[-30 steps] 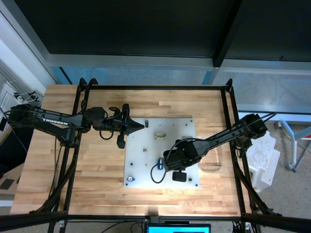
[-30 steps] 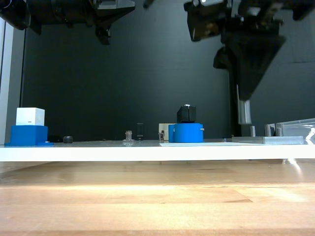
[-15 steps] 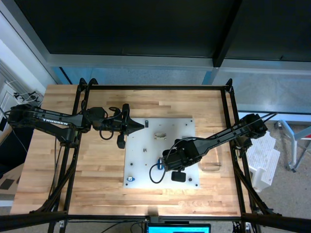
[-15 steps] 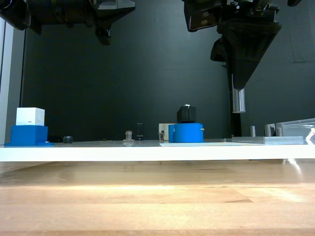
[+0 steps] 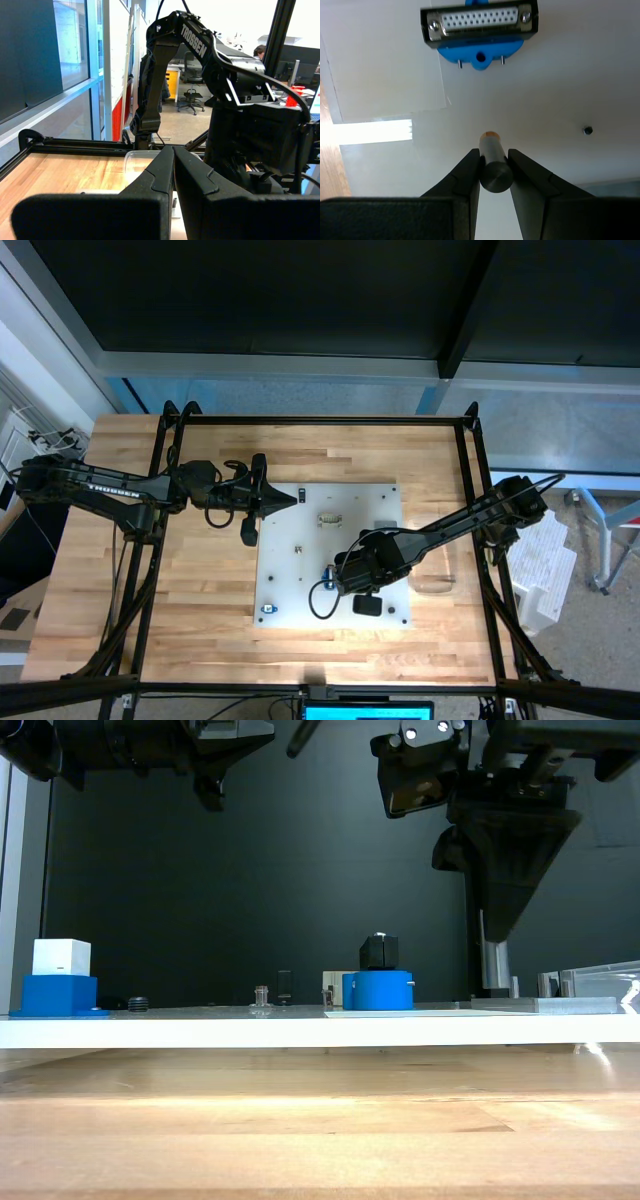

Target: Pick the 16mm cylinder and install on the taskboard

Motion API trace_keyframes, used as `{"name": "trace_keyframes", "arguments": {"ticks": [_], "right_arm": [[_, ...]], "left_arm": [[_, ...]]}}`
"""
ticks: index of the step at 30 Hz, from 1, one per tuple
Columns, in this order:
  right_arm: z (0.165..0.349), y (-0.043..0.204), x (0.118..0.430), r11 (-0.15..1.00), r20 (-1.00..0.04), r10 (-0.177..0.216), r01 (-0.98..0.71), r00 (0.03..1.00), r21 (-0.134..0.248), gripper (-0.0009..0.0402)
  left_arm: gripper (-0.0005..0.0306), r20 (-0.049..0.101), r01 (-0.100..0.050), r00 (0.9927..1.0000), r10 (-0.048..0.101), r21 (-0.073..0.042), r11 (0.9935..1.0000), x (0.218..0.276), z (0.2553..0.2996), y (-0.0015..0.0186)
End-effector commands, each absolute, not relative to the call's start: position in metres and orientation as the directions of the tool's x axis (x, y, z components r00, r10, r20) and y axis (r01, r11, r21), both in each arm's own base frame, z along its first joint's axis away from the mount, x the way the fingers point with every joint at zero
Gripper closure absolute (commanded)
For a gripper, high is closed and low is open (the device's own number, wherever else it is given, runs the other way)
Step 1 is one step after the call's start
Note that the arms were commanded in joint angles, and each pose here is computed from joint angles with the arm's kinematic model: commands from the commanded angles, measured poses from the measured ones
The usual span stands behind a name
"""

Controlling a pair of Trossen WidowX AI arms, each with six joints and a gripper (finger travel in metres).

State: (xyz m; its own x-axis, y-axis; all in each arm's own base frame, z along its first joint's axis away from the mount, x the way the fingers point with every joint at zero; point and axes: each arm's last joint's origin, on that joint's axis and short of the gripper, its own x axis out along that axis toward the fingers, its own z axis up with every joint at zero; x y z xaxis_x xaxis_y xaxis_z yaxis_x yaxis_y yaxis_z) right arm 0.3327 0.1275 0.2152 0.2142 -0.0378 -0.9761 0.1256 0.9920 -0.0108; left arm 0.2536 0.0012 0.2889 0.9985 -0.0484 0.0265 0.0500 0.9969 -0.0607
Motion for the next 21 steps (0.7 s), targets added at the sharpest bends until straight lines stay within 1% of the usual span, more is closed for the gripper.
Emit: {"name": "trace_keyframes", "arguments": {"ticks": [1,9,21], "right_arm": [[0.2126,0.1275,0.3321,0.992,-0.976,-0.041,0.126,0.213,-0.014,0.0387],[0.2067,0.1280,0.3319,0.992,-0.974,-0.034,0.125,0.226,-0.006,0.0387],[0.2060,0.1280,0.3316,0.992,-0.974,-0.035,0.124,0.225,-0.007,0.0387]], "left_arm": [[0.0300,0.027,0.050,0.99846,-0.048,-0.061,0.99690,0.2536,0.2890,0.0012],[0.0300,0.027,0.050,0.99847,-0.048,-0.061,0.99690,0.2536,0.2889,0.0012],[0.0300,0.027,0.050,0.99846,-0.048,-0.061,0.99690,0.2536,0.2890,0.0012]]}}
